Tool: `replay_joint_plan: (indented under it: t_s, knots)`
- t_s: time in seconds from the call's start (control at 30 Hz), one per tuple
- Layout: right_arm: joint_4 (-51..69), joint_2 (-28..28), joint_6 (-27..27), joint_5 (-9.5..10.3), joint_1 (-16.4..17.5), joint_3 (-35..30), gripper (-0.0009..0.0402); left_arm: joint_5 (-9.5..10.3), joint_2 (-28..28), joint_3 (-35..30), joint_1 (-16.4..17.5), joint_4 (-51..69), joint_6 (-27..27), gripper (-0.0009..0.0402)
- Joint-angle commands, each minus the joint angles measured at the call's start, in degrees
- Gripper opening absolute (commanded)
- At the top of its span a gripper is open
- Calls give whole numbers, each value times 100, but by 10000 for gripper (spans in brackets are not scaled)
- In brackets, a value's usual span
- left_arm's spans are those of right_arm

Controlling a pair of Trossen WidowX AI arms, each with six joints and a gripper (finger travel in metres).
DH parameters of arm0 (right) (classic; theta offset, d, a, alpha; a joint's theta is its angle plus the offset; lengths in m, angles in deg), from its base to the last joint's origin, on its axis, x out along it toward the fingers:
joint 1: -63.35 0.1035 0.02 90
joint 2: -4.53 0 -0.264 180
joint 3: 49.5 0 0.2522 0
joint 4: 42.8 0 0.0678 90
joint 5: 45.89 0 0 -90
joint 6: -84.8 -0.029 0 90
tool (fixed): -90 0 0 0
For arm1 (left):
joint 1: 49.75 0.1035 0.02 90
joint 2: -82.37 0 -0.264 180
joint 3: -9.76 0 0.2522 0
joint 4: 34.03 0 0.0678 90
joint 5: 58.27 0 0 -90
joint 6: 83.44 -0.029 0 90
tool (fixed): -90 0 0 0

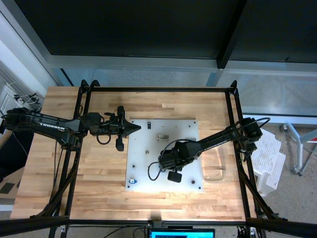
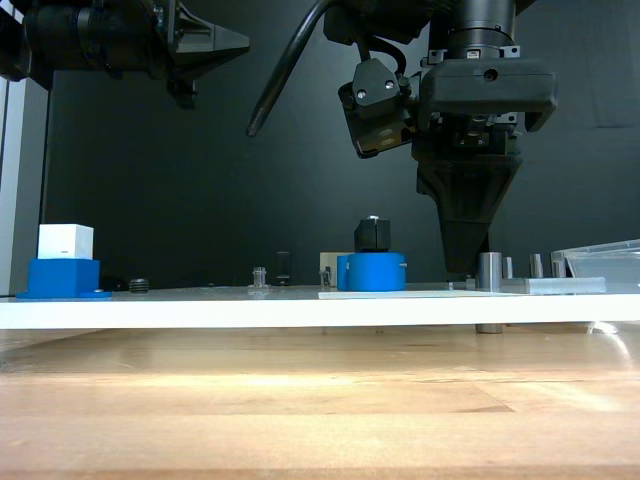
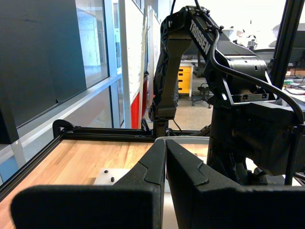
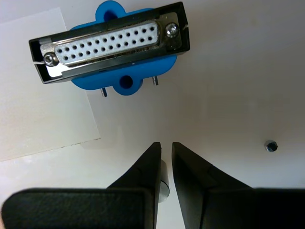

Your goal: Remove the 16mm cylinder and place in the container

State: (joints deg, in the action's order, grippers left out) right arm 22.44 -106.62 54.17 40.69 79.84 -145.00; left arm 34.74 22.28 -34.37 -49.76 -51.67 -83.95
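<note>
My right gripper (image 1: 166, 162) (image 2: 462, 268) points straight down onto the white board (image 1: 141, 166). In the right wrist view its fingers (image 4: 188, 176) stand almost together. The 16mm cylinder (image 4: 164, 183), a small silvery peg, shows in the narrow gap between them at the board's surface, and the right gripper (image 4: 166, 148) is shut on it. The container (image 1: 216, 167) (image 2: 603, 254), a clear plastic tray, lies just off the board's right edge. My left gripper (image 1: 137, 128) (image 2: 236, 40) (image 3: 165, 143) hovers shut and empty above the board's left edge.
A blue-mounted D-sub connector (image 4: 107, 47) lies just ahead of the right fingers. A blue round connector (image 2: 375, 271) stands mid-board, and a white cube on a blue base (image 2: 62, 262) (image 1: 131, 182) sits near the left front corner. Several metal pegs (image 2: 489, 272) stand by the gripper.
</note>
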Motion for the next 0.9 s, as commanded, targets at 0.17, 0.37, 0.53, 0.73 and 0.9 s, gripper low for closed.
replay_joint_plan:
  t_s: [0.17, 0.37, 0.53, 0.73, 0.9]
  knots:
    - [0, 0, -2, 0, 7, -2, 62, 0, 0, 0, 2, 0, 0, 0]
    - [-4, 0, -52, -2, 15, -2, 108, 0, 0, 0, 0, -2, 0, 0]
    - [-2, 0, -50, 0, 20, -2, 143, -2, 0, 0, 2, -2, 0, 0]
    - [-2, 0, -50, -2, 28, -2, 164, 0, 0, 0, 0, -2, 0, 0]
    - [-4, 0, -50, -2, 28, -2, 167, -2, 0, 0, 2, -2, 0, 0]
